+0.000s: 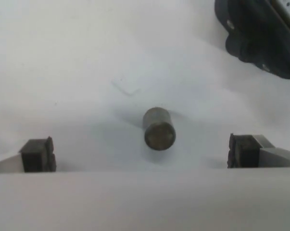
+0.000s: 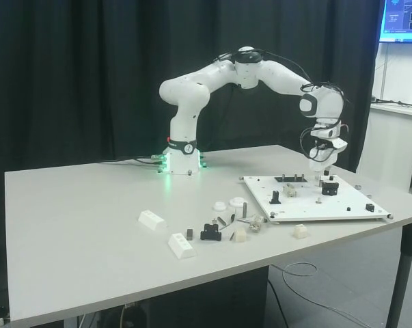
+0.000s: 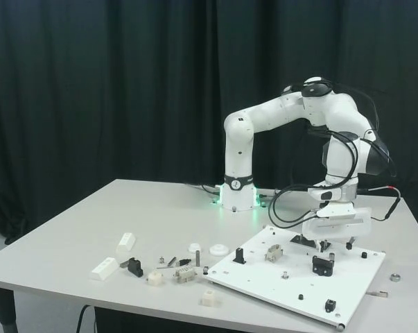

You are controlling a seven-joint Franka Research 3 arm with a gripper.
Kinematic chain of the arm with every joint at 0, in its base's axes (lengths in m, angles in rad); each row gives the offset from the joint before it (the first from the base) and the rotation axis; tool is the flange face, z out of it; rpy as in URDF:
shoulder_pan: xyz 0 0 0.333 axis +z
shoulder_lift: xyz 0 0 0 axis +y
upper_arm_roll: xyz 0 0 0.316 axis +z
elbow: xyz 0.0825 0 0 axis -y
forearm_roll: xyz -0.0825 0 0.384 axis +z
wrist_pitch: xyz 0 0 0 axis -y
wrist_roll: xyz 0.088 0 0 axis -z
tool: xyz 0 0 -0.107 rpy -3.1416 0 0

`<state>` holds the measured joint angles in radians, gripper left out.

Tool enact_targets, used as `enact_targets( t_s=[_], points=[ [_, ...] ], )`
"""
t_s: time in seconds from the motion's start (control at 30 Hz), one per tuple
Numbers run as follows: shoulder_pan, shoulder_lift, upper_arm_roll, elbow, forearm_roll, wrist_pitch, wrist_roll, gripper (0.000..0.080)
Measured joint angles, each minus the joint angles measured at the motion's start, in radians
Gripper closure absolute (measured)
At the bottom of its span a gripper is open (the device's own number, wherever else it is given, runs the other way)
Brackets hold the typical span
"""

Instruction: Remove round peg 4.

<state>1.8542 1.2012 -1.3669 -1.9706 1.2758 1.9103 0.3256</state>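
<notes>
Black curtains hung behind everything you were looking at, and in front of them stood the wide grey table [image 2: 76, 205] with the white jointed robot arm [image 2: 260, 72] bolted near its far edge, green lights glowing at its base. You had the arm reaching out over the flat white assembly board [image 3: 264, 284], which lay on the table's end away from the loose parts. Those small scattered pieces [image 2: 219, 229], white blocks and dark bits, lay on the bare table beside the board. You kept the two-fingered gripper [image 1: 140, 155] hanging above the board with its dark fingertips [image 1: 37, 155] spread wide apart, holding nothing. In the wrist view, the short dark round peg [image 1: 159, 129] stood upright in the white board, between the two fingertips and touching neither. A black rounded fixture [image 1: 260, 36] sat on the board near it.
</notes>
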Motion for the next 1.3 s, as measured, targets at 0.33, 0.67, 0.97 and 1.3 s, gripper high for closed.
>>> enact_targets(
  t_s=[0.33,0.67,0.97,1.3],
  points=[
    [-0.009,0.000,0.011,0.002,0.000,0.014,-0.001,0.0003],
    [-0.020,0.000,0.023,0.011,0.000,0.024,-0.002,0.0003],
    [-0.029,0.000,0.030,0.012,0.000,0.027,-0.009,0.0003],
    [-0.040,0.000,0.041,0.016,0.000,0.033,-0.014,0.0003]
  ],
)
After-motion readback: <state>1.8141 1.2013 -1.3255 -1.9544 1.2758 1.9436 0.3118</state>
